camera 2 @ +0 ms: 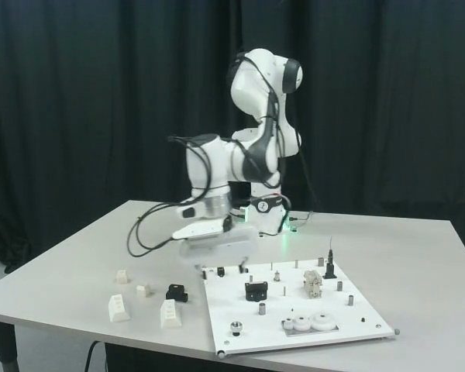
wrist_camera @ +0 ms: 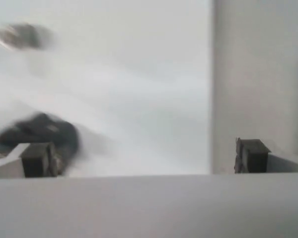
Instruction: Remove round peg 4.
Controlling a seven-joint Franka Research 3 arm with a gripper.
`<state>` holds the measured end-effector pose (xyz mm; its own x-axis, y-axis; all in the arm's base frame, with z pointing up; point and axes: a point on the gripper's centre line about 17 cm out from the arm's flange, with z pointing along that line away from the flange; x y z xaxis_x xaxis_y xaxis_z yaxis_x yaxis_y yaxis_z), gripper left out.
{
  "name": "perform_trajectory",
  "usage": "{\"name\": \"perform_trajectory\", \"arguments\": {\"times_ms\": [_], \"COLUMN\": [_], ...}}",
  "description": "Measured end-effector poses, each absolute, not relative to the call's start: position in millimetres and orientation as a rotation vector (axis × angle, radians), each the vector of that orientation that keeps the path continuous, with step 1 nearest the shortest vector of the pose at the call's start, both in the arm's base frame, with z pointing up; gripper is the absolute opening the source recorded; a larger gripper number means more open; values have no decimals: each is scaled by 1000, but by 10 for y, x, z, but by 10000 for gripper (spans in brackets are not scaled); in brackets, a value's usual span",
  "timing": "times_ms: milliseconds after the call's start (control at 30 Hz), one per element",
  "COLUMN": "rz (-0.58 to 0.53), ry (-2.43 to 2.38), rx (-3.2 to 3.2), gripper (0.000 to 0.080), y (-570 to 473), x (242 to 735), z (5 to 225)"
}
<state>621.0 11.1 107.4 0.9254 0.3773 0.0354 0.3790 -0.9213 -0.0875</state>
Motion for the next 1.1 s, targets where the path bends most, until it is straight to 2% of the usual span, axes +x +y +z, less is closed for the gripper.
{"name": "perform_trajectory", "arguments": {"times_ms": [467, 1100], "rz": [-55, -15], "ry": [-559, -557], "rx": [-3030, -3062], "gripper": [800, 800], "y": [789, 999], "x": [6288, 6394], "z": [863, 496]}}
